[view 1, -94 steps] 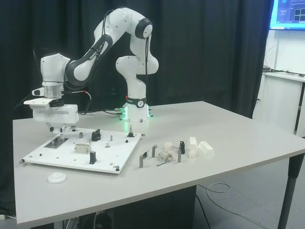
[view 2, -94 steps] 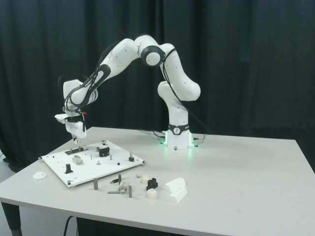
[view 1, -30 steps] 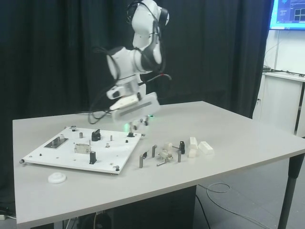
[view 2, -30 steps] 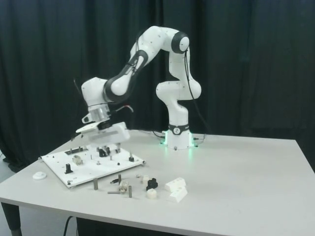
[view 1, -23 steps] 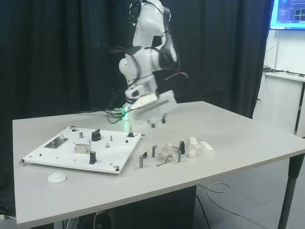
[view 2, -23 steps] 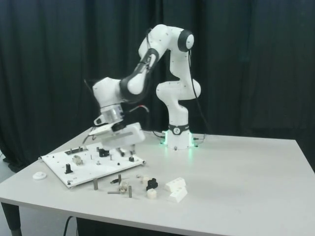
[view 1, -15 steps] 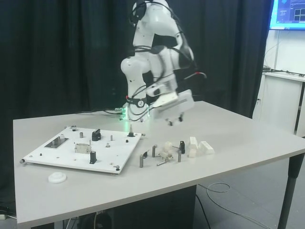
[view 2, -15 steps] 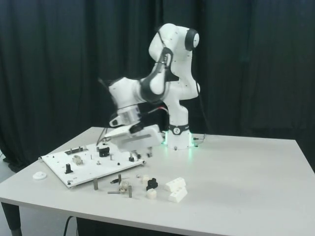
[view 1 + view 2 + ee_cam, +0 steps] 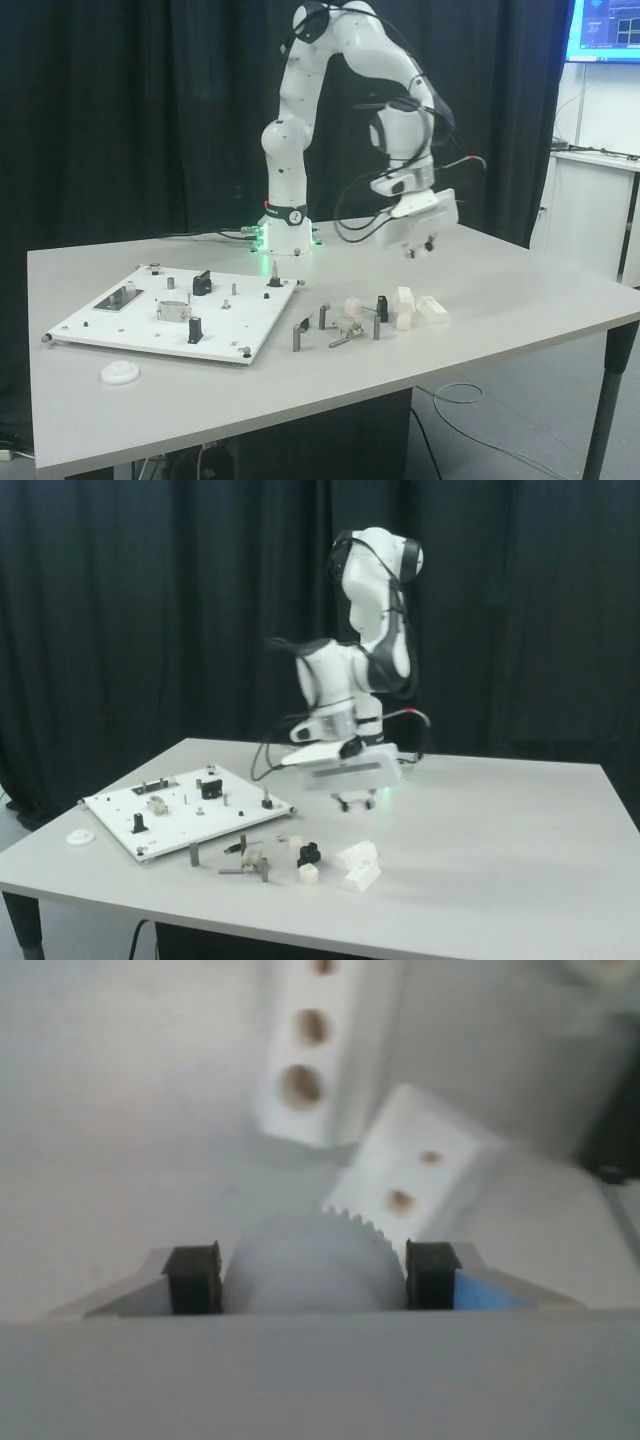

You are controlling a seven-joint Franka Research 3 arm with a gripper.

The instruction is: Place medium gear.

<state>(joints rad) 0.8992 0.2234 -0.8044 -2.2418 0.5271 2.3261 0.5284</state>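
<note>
- The gripper (image 9: 312,1278) hangs above the two white blocks (image 9: 418,307), black pads (image 9: 194,1278) closed against a white toothed gear (image 9: 312,1265) held between them.
- To place it well, I'd keep the gear level and lower it slowly, letting go only once it rests.

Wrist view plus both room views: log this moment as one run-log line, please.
phase: carry | gripper: shut on medium gear | position: above white blocks, off the white board | gear: not yet placed
</note>
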